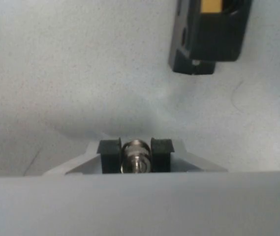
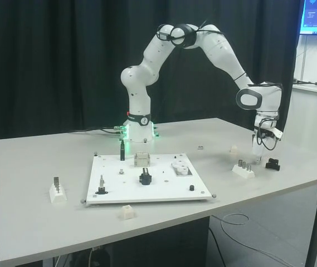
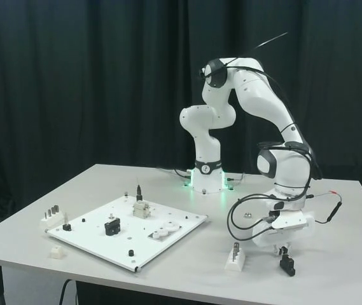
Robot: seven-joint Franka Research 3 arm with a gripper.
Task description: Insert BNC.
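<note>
Wrist view shows the BNC connector (image 1: 136,156) pinched between my claw's (image 1: 136,164) black fingers (image 1: 109,155), so I have it in hand, low over the counter (image 1: 56,73) near its edge farthest from the assembly board (image 2: 147,181). By my judgement, picking is done; carrying it to the board and seating it is all left. Just beside me lies a small black part (image 1: 208,34). Near it a white holder block (image 2: 243,169) stands with a few upright pins in it. Another white holder (image 2: 58,192) by the board's other side carries one piece.
</note>
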